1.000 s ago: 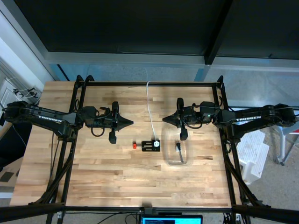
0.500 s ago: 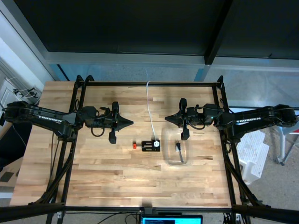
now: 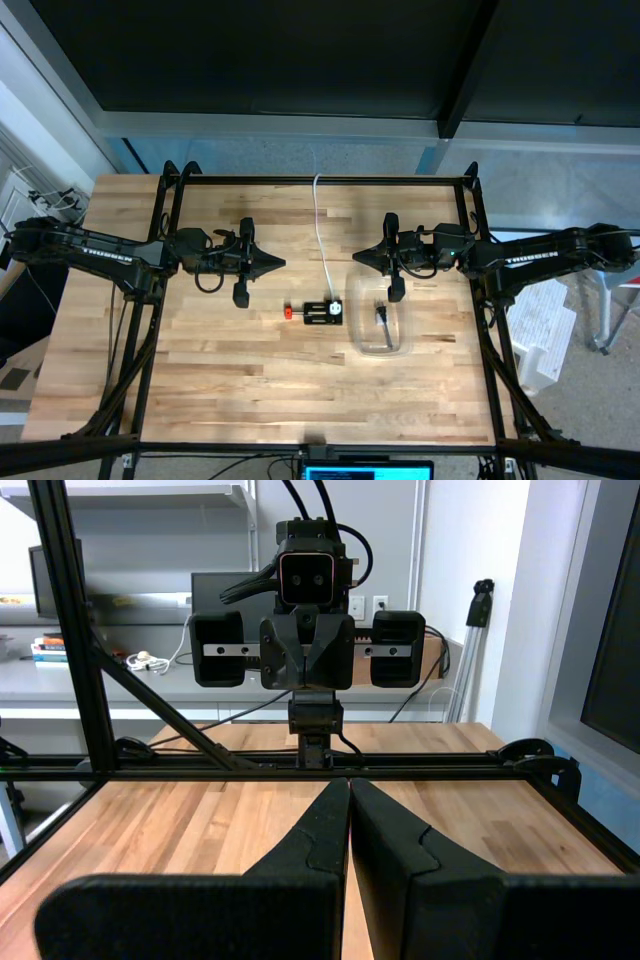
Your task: Remove the power plug from the receptacle and place in the container
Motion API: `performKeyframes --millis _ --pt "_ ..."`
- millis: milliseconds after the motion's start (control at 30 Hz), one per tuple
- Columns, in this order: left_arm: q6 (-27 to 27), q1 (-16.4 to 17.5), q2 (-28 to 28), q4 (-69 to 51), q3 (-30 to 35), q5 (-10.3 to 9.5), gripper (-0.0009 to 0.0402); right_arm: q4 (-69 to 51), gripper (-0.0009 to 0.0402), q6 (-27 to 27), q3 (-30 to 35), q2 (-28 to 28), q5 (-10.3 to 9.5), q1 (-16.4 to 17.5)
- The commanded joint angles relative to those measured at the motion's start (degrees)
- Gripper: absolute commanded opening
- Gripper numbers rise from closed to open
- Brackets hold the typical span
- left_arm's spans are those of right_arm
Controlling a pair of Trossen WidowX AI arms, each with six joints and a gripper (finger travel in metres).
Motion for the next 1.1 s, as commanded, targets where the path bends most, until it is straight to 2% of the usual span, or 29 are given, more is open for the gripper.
performKeyframes --millis 33,1100 --pt "0.0 0.02 0.02 0.0 0.02 0.02 0.0 0.02 0.0 0.07 0.04 0.07 0.02 0.02" --pt "0.0 0.02 0.02 0.02 0.02 0.0 0.0 -1.62 0.0 0.02 0.04 0.04 0.02 0.02"
